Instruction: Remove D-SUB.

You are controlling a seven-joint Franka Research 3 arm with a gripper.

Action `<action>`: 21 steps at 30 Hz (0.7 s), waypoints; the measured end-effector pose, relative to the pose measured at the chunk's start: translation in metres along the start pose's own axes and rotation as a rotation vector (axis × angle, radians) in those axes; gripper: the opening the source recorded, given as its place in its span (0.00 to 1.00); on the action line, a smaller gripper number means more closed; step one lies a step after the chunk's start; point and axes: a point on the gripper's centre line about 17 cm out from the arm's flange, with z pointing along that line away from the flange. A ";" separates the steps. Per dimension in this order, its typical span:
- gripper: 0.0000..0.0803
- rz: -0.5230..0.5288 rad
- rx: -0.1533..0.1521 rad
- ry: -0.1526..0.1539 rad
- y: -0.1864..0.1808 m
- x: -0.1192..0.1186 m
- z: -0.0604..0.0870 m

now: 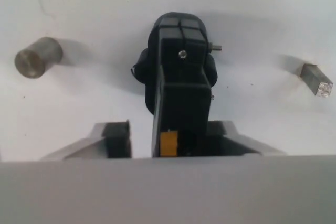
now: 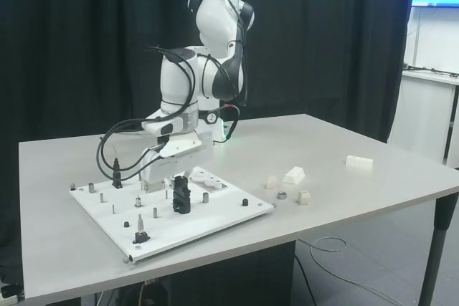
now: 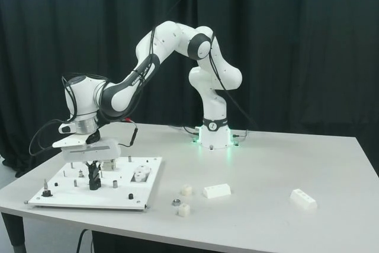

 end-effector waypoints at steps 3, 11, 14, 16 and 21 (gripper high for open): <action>0.41 0.002 -0.005 0.001 0.003 0.001 -0.002; 0.20 -0.003 -0.005 0.004 0.006 0.003 -0.005; 0.20 -0.019 -0.011 0.010 0.008 0.006 -0.011; 0.20 -0.021 -0.014 0.013 0.010 0.009 -0.014; 0.19 -0.024 -0.016 0.017 0.012 0.011 -0.024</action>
